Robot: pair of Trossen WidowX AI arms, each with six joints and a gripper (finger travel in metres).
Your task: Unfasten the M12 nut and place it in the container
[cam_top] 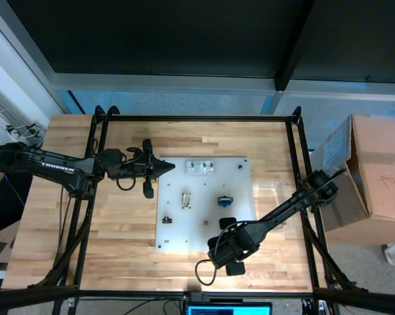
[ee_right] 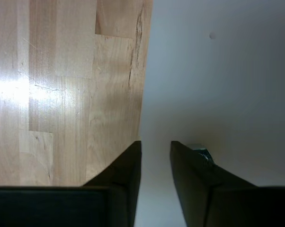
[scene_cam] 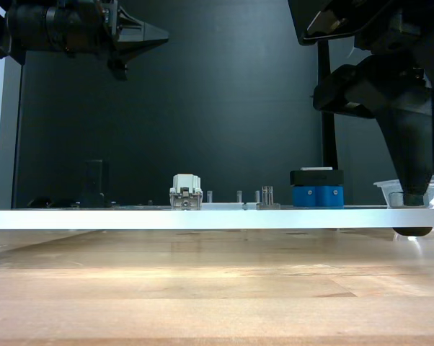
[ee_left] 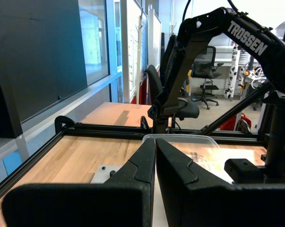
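The small silver nut [ee_right: 200, 153] peeks out past the outer side of one right finger [ee_right: 192, 179], low on the white board [ee_right: 227, 85]; I cannot tell whether it sits on its stud. My right gripper [ee_right: 155, 144] points down at the board's near right edge [cam_top: 231, 252], its fingertips [scene_cam: 417, 198] almost at board level. The jaws stand a narrow gap apart, with only bare board between them. My left gripper [cam_top: 170, 167] hangs shut and empty, high over the board's far left edge [scene_cam: 163, 30]. The clear container [cam_top: 271, 190] stands to the right of the board and looks empty.
On the board stand a blue block [cam_top: 225, 201], a white connector [cam_top: 186, 200] and silver fittings [cam_top: 201, 167] at the far edge. A black frame rail [cam_top: 302, 170] runs along the table's right side. A cardboard box [cam_top: 374, 177] sits beyond it.
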